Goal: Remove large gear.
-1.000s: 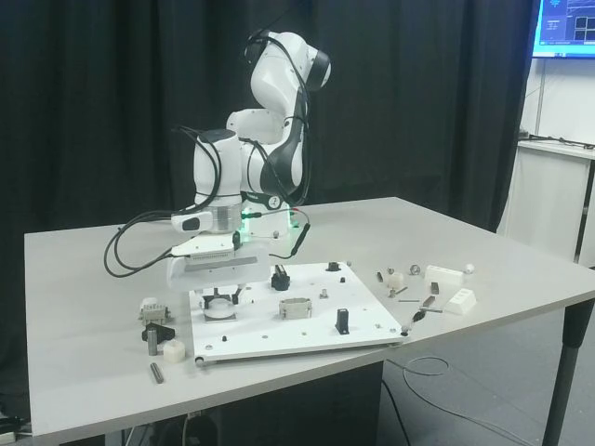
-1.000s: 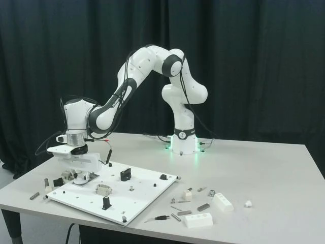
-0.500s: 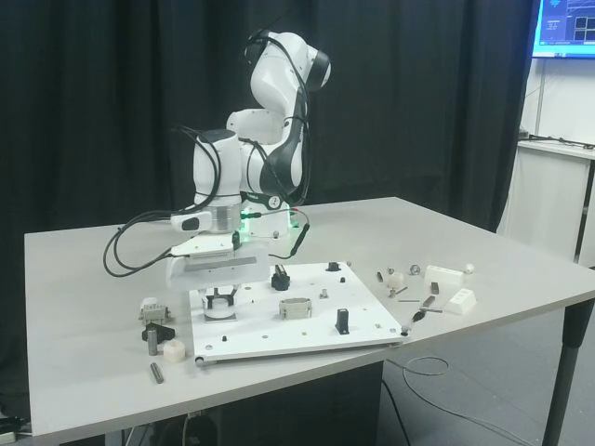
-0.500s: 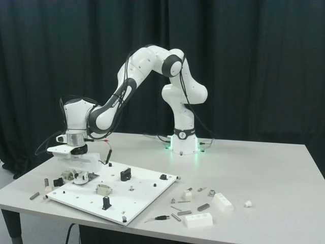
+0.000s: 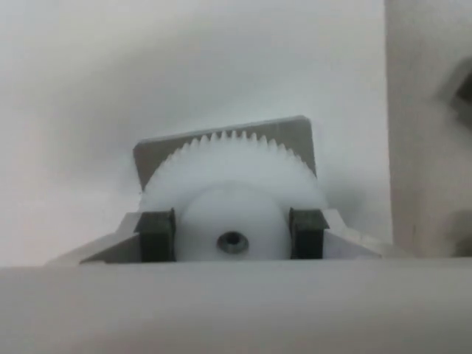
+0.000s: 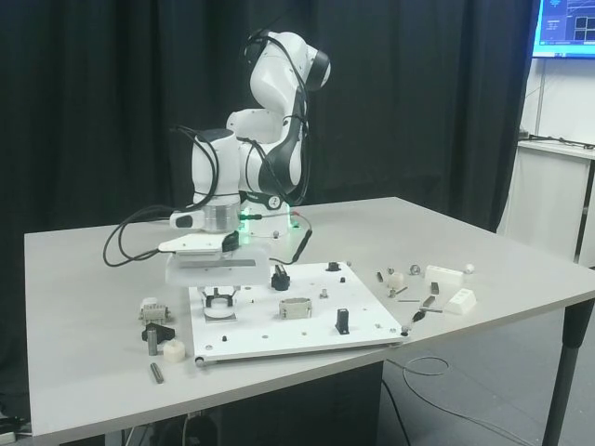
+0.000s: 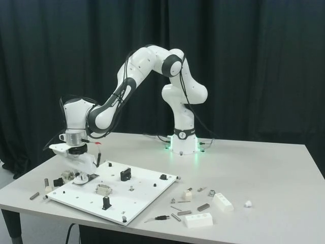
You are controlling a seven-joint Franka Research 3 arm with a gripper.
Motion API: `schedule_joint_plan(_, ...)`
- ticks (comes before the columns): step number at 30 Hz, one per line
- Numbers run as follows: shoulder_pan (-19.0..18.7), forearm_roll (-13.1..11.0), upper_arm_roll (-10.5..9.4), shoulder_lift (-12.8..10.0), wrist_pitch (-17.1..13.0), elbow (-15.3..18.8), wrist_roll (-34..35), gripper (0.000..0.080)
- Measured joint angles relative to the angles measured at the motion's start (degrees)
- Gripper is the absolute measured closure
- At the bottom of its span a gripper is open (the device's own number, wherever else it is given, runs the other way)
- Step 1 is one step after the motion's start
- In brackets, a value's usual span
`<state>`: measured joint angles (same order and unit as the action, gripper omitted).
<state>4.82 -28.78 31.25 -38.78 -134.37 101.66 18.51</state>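
Right now the pincer (image 5: pixel 232 234) sits closed on the hub of the large gear (image 5: pixel 232 184), gear directly between the pads (image 5: pixel 156 234); straight lift looks next.

No legible text, label, brand or number. The wall monitor (image 6: pixel 566 28), at two o'clock from the arm in the first room view, shows lines too small to read.

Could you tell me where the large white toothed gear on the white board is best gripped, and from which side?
Grip the large white toothed gear by its raised smooth round hub, coming straight down from above, as the gripper does now. The black fingers sit on opposite sides of the hub; it gives them smooth curved sides, unlike the finely toothed rim. The gear lies flat on the white board.
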Motion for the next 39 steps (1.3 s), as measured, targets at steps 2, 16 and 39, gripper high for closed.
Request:
schedule_joint_plan(2,0.0,0.0,0.01,0.0,0.0,0.0,3.2,0.0472)
schedule_joint_plan(16,0.0,0.4,0.06,0.0,0.0,0.0,3.6,0.0473)
schedule_joint_plan(39,0.0,0.2,0.15,0.1,0.2,-0.2,11.0,0.0473)
